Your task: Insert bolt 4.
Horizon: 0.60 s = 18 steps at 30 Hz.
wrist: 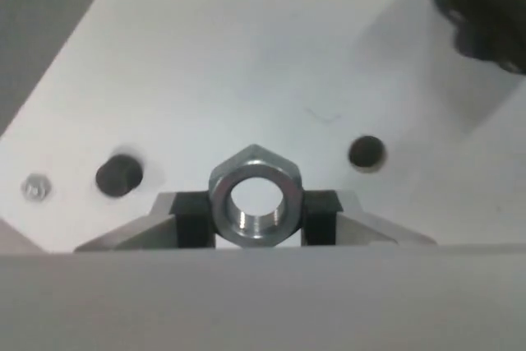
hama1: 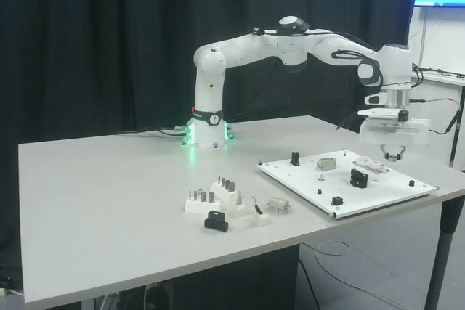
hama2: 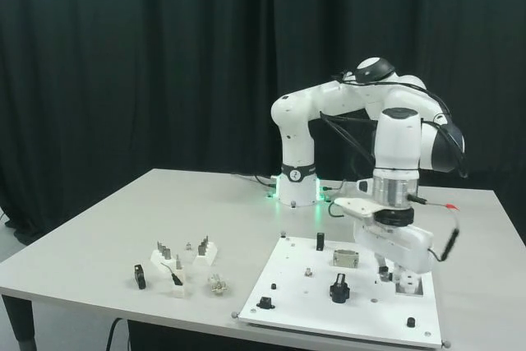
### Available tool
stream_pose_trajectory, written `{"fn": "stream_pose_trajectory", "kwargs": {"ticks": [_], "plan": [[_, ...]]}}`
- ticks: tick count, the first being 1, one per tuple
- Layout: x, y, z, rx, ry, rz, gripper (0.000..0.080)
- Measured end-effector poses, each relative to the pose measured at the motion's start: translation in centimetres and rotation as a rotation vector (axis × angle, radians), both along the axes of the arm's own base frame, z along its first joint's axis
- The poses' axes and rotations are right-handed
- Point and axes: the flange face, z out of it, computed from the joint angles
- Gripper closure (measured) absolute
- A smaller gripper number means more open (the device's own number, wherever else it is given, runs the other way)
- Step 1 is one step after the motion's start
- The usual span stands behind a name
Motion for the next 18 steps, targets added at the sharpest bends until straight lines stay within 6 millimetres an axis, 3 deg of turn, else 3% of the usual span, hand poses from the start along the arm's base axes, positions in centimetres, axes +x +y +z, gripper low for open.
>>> {"fn": "stream_pose_trajectory", "kwargs": {"ticks": [18], "plan": [[1.6,2.6,-2.0,-0.009,0.013,0.385,0.0578]]}}
